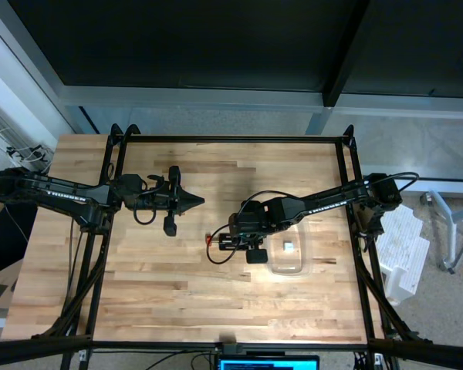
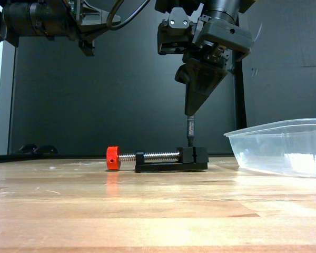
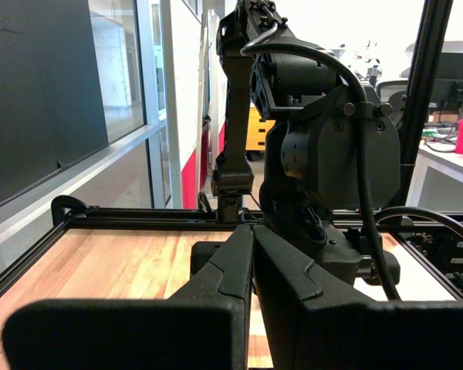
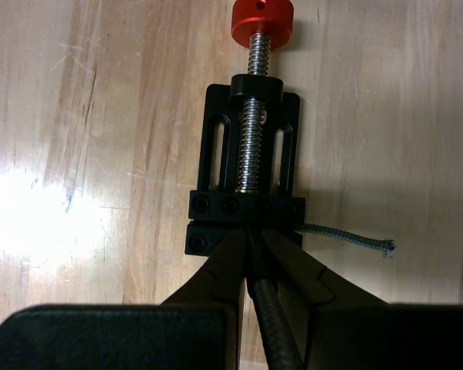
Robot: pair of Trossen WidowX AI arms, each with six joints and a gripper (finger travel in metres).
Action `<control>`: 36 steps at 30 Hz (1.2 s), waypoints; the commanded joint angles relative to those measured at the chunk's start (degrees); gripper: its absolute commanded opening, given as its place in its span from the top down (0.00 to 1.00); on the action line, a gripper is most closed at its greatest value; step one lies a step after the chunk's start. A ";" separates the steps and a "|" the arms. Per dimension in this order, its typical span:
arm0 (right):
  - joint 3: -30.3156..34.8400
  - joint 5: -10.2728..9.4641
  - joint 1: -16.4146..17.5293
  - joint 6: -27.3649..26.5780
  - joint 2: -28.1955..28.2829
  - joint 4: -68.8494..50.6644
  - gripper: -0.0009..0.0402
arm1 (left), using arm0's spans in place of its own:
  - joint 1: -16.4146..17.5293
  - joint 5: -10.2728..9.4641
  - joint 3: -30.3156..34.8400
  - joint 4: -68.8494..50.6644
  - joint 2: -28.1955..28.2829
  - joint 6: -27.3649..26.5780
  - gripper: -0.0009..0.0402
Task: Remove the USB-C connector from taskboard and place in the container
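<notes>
Over the black block (image 2: 171, 158), my right gripper (image 2: 190, 113) is pinched tight on the upright plug (image 2: 190, 132), whose lower end looks seated in the block; I judge the pull not yet done. Lifting and carrying remain. The clear tray (image 2: 263, 145) sits near, a white square (image 1: 288, 247) inside; nothing blocks the way. The left gripper (image 1: 194, 202), fingers together, hangs well apart.

Wooden table (image 1: 177, 293), small white square piece (image 1: 288, 247), frayed braided cord end (image 4: 355, 240).
</notes>
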 commanded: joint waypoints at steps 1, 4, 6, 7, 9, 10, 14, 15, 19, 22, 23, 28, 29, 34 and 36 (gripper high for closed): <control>0.20 0.04 0.04 0.04 -1.07 -0.15 0.98 | 0.00 0.00 0.00 0.00 0.02 0.02 0.98; 0.48 0.02 0.04 0.13 -1.64 -0.48 0.98 | 0.00 0.00 0.00 0.00 0.02 0.02 0.98; 1.07 0.02 0.07 0.13 -1.73 -0.94 0.98 | 0.00 0.00 0.00 0.00 0.02 0.02 0.98; 1.49 0.00 0.07 0.13 -1.75 -1.33 0.98 | 0.00 0.00 0.00 0.00 0.02 0.02 0.98; 2.43 0.02 0.09 0.13 -1.86 -2.14 0.98 | 0.02 0.00 0.00 0.02 0.02 0.02 0.98; 2.82 0.02 0.13 0.13 -1.97 -2.36 0.98 | 0.00 0.00 0.00 0.02 0.00 0.02 0.98; 3.10 0.00 0.37 0.68 -2.64 -2.60 0.98 | 0.02 0.00 0.00 0.02 0.02 0.02 0.98; 2.91 0.00 0.48 0.76 -2.95 -2.84 0.98 | 0.00 0.00 0.00 0.02 0.02 0.02 0.98; 0.79 0.02 1.20 1.73 -5.18 -3.23 0.98 | 0.00 0.00 0.00 0.00 0.02 0.02 0.98; -1.18 0.04 1.81 3.17 -6.95 -3.37 0.98 | 0.00 0.00 0.00 0.02 0.00 0.02 0.98; -1.90 0.02 1.97 3.82 -7.58 -3.37 0.98 | 0.02 0.00 0.00 0.02 0.00 0.02 0.98; -5.92 0.04 2.36 7.32 -10.99 -3.39 0.98 | 0.02 0.00 0.00 0.00 0.02 0.02 0.98; -6.88 0.04 2.51 7.76 -11.78 -3.30 0.98 | 0.02 0.00 0.00 0.00 0.02 0.02 0.98; -11.85 0.07 3.02 8.85 -15.32 -3.17 0.98 | 0.00 0.00 0.00 0.02 0.02 0.02 0.98; -13.94 0.04 3.04 9.14 -17.14 -3.17 0.98 | 0.00 0.00 0.00 0.00 0.02 0.02 0.98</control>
